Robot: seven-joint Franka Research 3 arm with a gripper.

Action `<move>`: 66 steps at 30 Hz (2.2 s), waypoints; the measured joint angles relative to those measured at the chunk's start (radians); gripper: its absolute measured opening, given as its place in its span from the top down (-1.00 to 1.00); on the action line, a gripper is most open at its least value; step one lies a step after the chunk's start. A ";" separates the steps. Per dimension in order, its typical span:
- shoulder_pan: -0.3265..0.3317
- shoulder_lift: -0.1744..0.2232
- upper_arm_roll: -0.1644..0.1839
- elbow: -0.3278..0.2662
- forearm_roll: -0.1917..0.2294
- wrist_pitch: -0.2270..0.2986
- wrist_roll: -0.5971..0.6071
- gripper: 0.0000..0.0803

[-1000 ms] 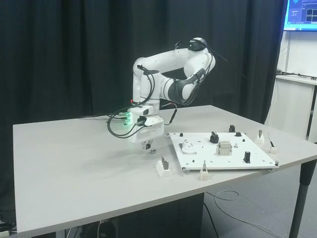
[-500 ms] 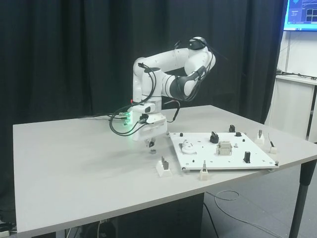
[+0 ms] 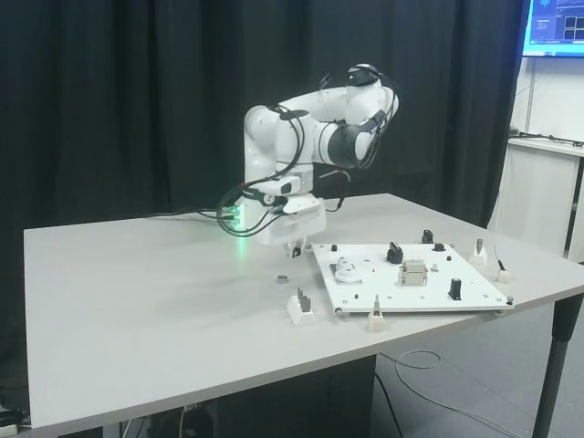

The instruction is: Insert BNC.

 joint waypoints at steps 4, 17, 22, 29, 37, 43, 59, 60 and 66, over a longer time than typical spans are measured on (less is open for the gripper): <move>0.028 0.007 -0.023 0.010 -0.018 -0.026 0.054 0.69; 0.131 0.020 -0.069 0.050 -0.030 -0.095 0.299 0.69; 0.174 0.023 -0.074 0.067 -0.033 -0.096 0.361 0.69; 0.227 0.023 -0.078 0.094 -0.034 -0.094 0.473 0.69; 0.271 0.024 -0.078 0.136 -0.037 -0.083 0.571 0.69; 0.295 0.027 -0.075 0.178 -0.037 -0.080 0.644 0.69; 0.315 0.034 -0.009 0.309 -0.037 -0.033 0.785 0.69; 0.315 0.034 -0.004 0.317 -0.037 -0.028 0.792 0.69; 0.315 0.034 0.032 0.349 -0.038 0.010 0.812 0.69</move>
